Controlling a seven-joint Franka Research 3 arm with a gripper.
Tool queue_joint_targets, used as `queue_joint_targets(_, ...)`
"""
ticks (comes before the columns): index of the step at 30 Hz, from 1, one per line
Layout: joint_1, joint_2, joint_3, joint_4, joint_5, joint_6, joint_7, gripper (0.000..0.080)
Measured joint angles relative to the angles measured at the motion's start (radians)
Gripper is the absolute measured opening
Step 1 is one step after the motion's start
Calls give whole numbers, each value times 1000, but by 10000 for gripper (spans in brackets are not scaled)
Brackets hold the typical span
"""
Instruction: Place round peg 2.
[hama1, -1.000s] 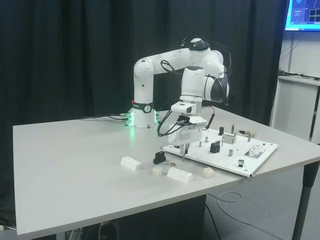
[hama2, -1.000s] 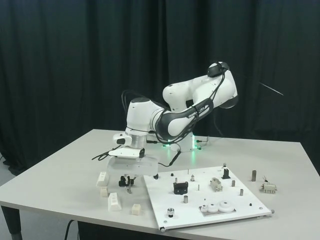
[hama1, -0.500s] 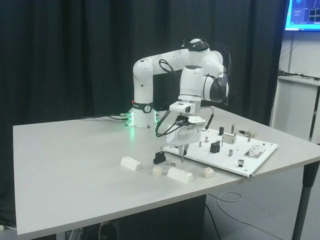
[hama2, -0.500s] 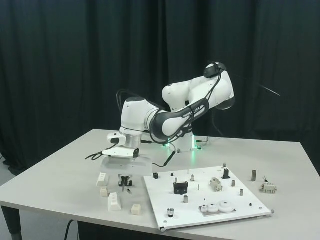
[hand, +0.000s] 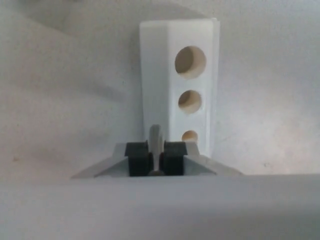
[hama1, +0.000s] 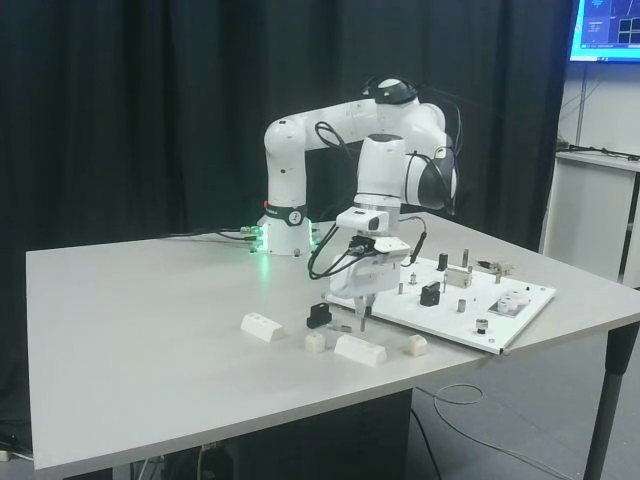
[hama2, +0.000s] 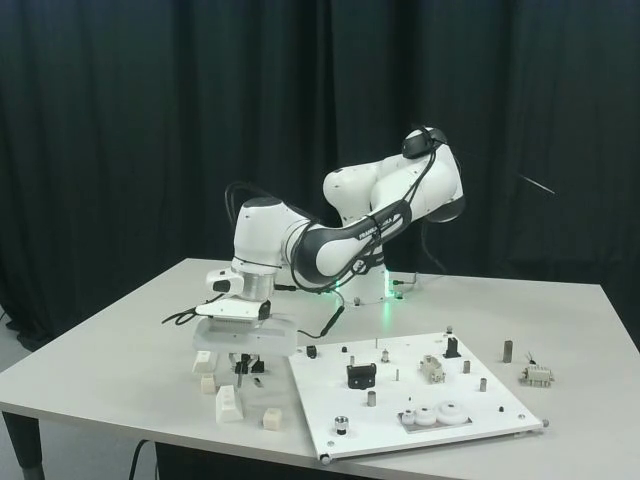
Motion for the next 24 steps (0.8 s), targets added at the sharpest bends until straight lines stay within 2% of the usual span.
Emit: queue_joint_targets(24,-63,6,1,42,-1,-2,-22,61)
